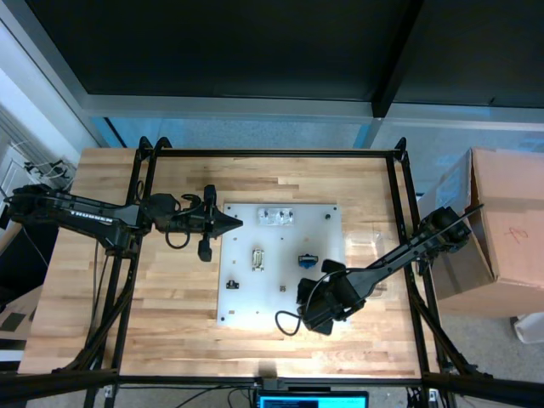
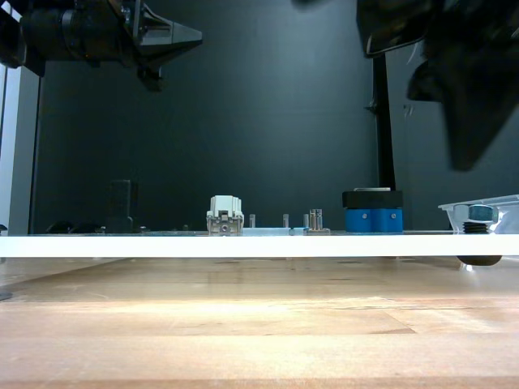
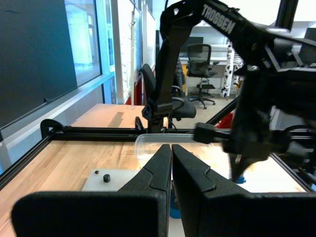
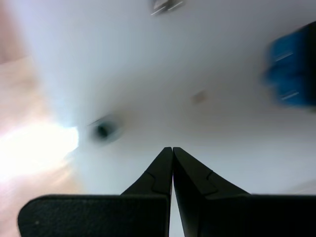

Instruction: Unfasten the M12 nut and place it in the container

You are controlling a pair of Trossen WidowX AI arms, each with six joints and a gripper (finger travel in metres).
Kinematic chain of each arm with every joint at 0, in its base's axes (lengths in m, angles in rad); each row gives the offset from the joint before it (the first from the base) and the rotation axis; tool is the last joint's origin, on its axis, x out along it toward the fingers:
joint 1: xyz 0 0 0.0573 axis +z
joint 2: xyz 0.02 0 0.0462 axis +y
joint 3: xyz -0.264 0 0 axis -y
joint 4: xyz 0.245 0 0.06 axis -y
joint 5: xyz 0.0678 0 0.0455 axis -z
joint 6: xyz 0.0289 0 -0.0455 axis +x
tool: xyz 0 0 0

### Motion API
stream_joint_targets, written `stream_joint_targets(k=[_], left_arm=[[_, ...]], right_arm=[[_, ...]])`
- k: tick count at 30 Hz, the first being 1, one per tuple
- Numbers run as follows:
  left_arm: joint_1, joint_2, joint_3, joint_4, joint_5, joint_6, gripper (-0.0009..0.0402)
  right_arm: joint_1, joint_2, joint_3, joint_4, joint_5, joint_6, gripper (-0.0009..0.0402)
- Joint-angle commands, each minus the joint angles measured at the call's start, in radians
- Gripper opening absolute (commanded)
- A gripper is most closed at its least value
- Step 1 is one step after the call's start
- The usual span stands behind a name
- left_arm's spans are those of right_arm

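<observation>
Both claws closed and empty, nut on its stud.
The black left gripper (image 1: 239,223), its arm lettered "TROSSEN", hangs with fingers together over the far left corner of the white board (image 1: 255,306). The black right gripper (image 4: 172,149), fingers together on nothing, hangs over the near right part. The small silver nut (image 2: 479,213) sits on top of the black ribbed stud (image 2: 478,229), in front of the clear container (image 2: 508,209).

Left pincer (image 1: 236,223) over board (image 1: 255,297) left edge; right pincer (image 4: 172,149), near-right corner.

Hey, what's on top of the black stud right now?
The nut sits on its stud, ribs showing beneath. From above, the right claw, shut and up high, covers both. The left claw hangs shut at the board's left edge.
</observation>
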Motion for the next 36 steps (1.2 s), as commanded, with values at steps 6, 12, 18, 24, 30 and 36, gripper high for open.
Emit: stream_joint_targets(k=[6, 12, 18, 24, 30, 36], left_arm=[[0.000, 0.000, 0.000, -0.009, 0.001, 0.000, 0.0000], [0.000, 0.000, 0.000, -0.023, 0.001, 0.000, 0.0000], [0.000, 0.000, 0.000, -0.023, 0.001, 0.000, 0.0000], [0.000, 0.000, 0.000, -0.025, 0.000, 0.000, 0.0000], [0.000, 0.000, 0.000, -0.026, 0.001, 0.000, 0.0000], [0.000, 0.000, 0.000, -0.026, 0.001, 0.000, 0.0000]], right_arm=[[0.001, 0.002, 0.086, 0.002, -0.043, 0.045, 0.0054], [0.001, 0.021, 0.080, 0.007, -0.030, 0.064, 0.0178], [0.002, 0.058, 0.053, 0.068, -0.031, 0.008, 0.0252], [0.004, 0.087, 0.013, 0.145, -0.043, -0.016, 0.0252], [0.005, 0.100, -0.009, 0.174, -0.040, -0.021, 0.0234], [0.005, 0.100, -0.033, 0.189, -0.039, -0.019, 0.0210]])
